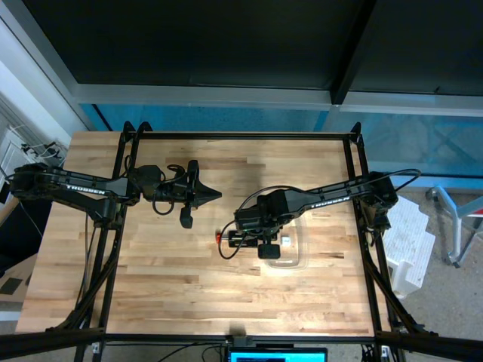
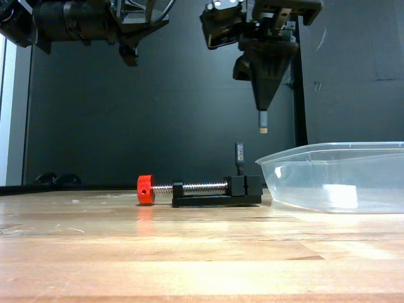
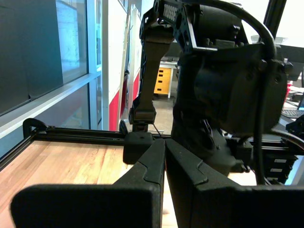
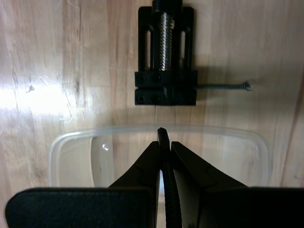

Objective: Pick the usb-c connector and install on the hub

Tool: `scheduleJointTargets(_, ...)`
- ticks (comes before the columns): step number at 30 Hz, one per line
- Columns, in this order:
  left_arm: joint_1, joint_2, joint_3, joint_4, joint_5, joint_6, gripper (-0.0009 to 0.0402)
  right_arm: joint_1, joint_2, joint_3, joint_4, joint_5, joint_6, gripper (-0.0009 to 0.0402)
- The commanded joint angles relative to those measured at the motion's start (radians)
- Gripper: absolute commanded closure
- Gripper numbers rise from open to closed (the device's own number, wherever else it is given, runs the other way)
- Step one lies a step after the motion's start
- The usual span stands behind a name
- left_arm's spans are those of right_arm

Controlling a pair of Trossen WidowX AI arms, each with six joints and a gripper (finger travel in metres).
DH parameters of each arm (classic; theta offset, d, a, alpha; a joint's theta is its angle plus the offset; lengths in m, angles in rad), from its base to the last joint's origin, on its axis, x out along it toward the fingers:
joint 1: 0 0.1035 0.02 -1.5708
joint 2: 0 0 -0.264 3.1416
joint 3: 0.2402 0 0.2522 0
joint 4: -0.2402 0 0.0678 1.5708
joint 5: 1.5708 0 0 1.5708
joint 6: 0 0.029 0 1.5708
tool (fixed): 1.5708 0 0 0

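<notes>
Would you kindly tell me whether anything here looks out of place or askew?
Nothing stands out. The right gripper holds the connector pointing straight down, clear of the hub, which stands upright in the vise beside the tray. The left gripper is shut, high over the table's left half.

White "TROSSEN" lettering along the left arm [image 1: 79, 188] and, less clearly, along the right arm [image 1: 332, 198]
</notes>
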Motion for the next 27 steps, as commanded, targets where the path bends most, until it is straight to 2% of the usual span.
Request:
scheduleJointTargets(1, 0.000, 0.000, 0.000, 0.000, 0.000, 0.000, 0.0393, -0.004, 0.017, 0.021, 0.002, 0.005, -0.002, 0.0393)
scheduleJointTargets(3, 0.000, 0.000, 0.000, 0.000, 0.000, 0.000, 0.0393, -0.006, 0.029, 0.033, 0.000, 0.027, -0.002, 0.0393)
scheduleJointTargets(22, 0.000, 0.000, 0.000, 0.000, 0.000, 0.000, 0.0393, -0.012, 0.062, 0.076, 0.039, 0.026, -0.030, 0.0393)
scheduleJointTargets(27, 0.000, 0.000, 0.000, 0.000, 0.000, 0.000, 0.0393, -0.011, 0.062, 0.076, 0.035, 0.053, -0.035, 0.0393)
